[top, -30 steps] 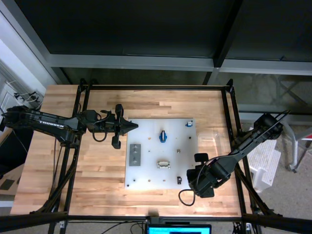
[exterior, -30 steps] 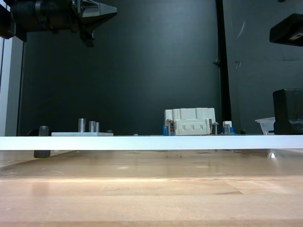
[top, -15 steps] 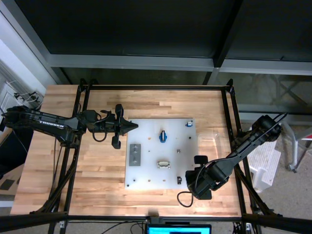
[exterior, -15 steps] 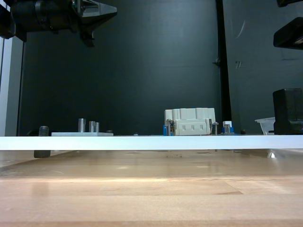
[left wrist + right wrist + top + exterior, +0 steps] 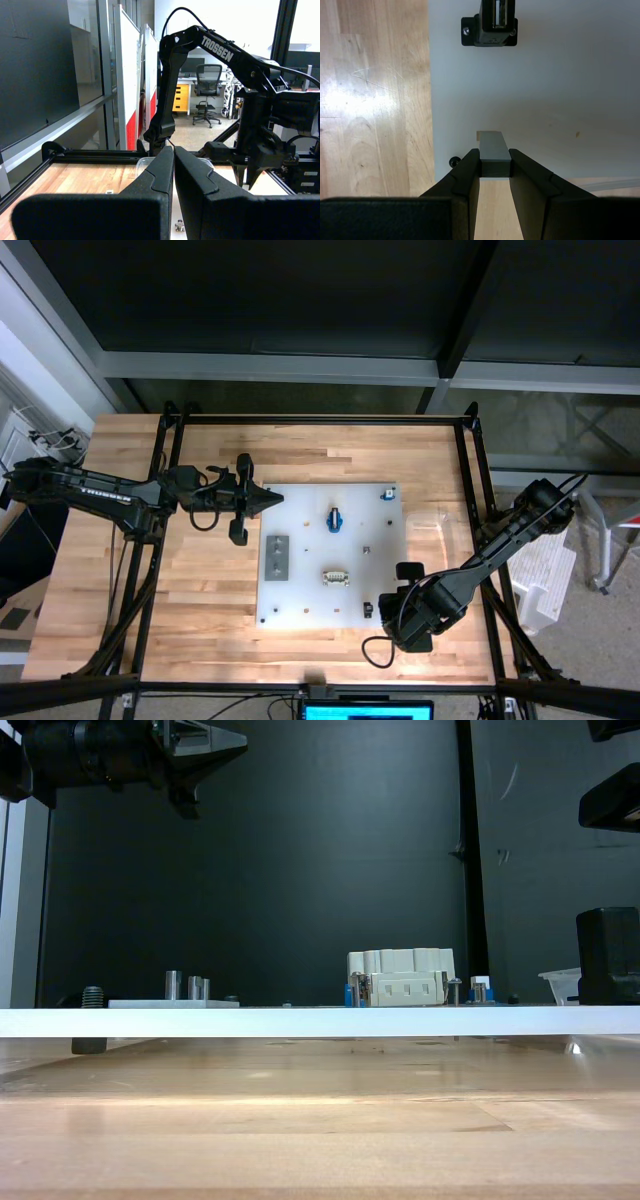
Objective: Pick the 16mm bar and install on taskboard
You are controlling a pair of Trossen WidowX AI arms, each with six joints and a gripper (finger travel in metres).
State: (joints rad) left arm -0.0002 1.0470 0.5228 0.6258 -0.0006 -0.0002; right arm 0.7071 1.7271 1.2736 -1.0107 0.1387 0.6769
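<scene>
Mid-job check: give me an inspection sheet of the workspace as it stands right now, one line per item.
Surface: wooden table with the white board lying flat on it.
Job's things: grey bar held in the right gripper, above the board's near right corner, not in any seat.
Clutter: on the board, a grey block with pegs, a beige connector, a blue part and a black socket.
Grippers: right gripper shut on the bar; left gripper shut, empty, high over the board's far left edge.
Cables: black cable loops below the right arm.
Surroundings: black frame around the table; screen at the near edge.
</scene>
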